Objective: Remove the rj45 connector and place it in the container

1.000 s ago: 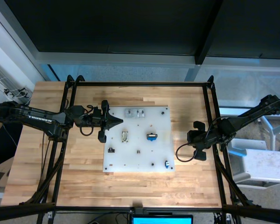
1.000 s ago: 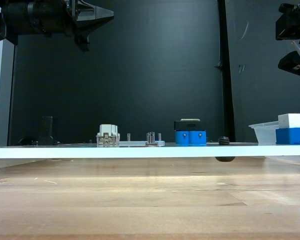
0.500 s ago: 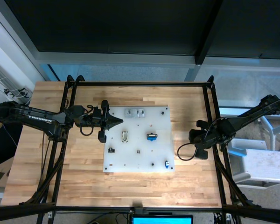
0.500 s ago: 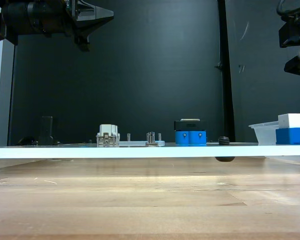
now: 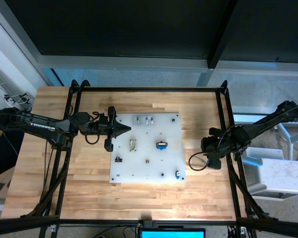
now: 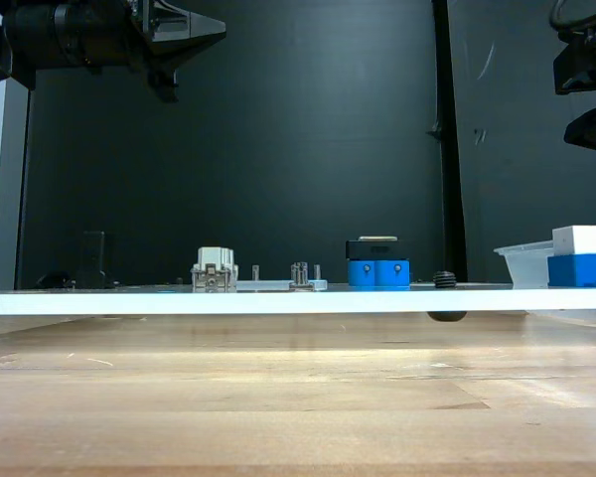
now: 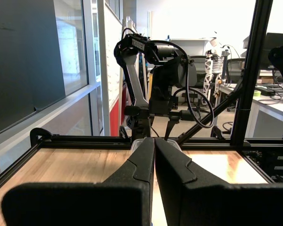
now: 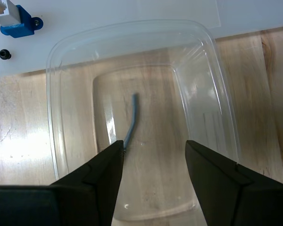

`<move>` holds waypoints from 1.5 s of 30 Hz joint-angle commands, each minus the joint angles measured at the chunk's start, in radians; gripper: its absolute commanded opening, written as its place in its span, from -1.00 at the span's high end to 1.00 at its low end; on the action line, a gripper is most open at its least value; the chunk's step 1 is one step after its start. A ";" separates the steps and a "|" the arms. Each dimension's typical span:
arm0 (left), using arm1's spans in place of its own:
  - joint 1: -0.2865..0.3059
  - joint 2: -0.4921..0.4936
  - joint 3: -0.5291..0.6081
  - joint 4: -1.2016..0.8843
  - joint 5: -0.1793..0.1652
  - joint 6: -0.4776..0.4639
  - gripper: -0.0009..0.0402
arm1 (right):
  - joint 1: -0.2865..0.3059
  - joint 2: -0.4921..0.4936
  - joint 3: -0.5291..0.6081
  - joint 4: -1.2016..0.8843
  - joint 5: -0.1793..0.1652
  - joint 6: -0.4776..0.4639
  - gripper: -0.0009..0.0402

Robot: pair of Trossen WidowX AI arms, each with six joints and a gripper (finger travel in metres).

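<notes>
1. Right gripper (image 8: 154, 145): fingers spread wide, pinching nothing. It hangs directly over the clear plastic, rounded-rectangle container (image 8: 207, 94). The container sits on the wooden surface (image 5: 64, 188), just off the right edge of the white task board (image 5: 146, 158).
2. The small rj45 connector on its short grey-blue lead (image 8: 131, 120) lies flat on the container floor. It is below the gap between the spread fingers, offset toward one of them. Its long axis runs roughly along the container's length, slightly slanted. One finger partly hides the plug end, so I cannot make out its detail.
3. Blue socket block with a white jack (image 8: 16, 21): on the board's corner, just beside the container. No lead runs from it.
4. Left gripper (image 5: 126, 129): fingers pressed together, empty. It is raised over the board's left edge, well apart from the container, so the right arm is clearly the nearer.
5. Judgement: placement looks complete. With the connector lying beneath the open gap, a straight rise by the right arm should clear it without contact. Closing or dipping risks snagging the lead.
</notes>
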State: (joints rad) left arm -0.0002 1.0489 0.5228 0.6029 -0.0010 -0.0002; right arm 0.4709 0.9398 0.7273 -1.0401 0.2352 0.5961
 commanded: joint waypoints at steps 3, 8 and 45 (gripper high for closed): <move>0.000 0.000 0.000 0.000 0.000 0.000 0.96 | 0.000 0.000 0.000 -0.003 0.000 -0.002 -0.05; 0.000 0.000 0.000 0.000 0.000 0.000 0.96 | 0.000 0.000 0.000 -0.002 0.000 -0.002 -0.08; 0.000 0.000 0.000 0.000 0.000 0.000 0.96 | 0.000 0.000 0.000 -0.002 0.000 -0.002 -0.08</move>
State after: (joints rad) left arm -0.0002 1.0489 0.5228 0.6029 -0.0010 -0.0002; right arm 0.4713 0.9398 0.7273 -1.0424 0.2348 0.5945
